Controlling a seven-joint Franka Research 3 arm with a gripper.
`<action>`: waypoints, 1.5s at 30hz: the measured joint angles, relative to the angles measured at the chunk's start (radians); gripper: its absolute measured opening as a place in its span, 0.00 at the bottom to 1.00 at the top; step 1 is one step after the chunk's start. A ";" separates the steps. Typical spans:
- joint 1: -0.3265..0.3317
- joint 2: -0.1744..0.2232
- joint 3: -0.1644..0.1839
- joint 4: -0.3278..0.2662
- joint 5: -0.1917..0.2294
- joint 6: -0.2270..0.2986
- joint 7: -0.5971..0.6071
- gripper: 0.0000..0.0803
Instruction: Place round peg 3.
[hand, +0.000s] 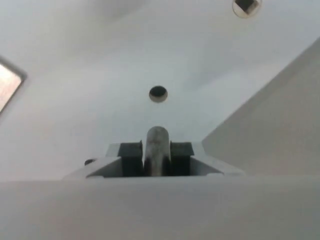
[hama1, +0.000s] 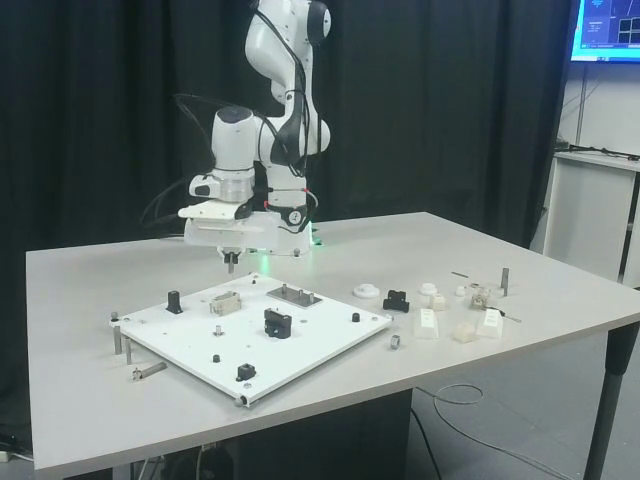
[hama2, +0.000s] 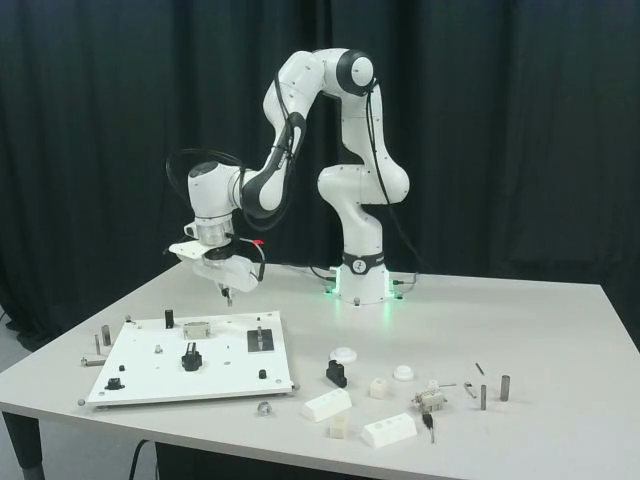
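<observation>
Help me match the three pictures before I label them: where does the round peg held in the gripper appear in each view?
Wrist view: the round peg stands at the centre between the gripper's black pads, just short of a round hole in the white board.
First room view: the peg hangs above the board's far edge.
Second room view: it hangs above the board's far side.
Shared landmark: the white board.

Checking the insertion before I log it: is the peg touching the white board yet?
Apart. The first room view shows the peg, clamped in the gripper, hanging clear above the white board, and the wrist view shows the hole open ahead of its tip.
</observation>
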 joint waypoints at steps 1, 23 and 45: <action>0.001 -0.005 0.000 0.000 -0.009 -0.003 0.010 0.14; 0.009 -0.026 0.000 0.003 -0.049 -0.013 0.049 0.14; 0.009 -0.026 0.000 0.006 -0.059 0.015 0.060 0.14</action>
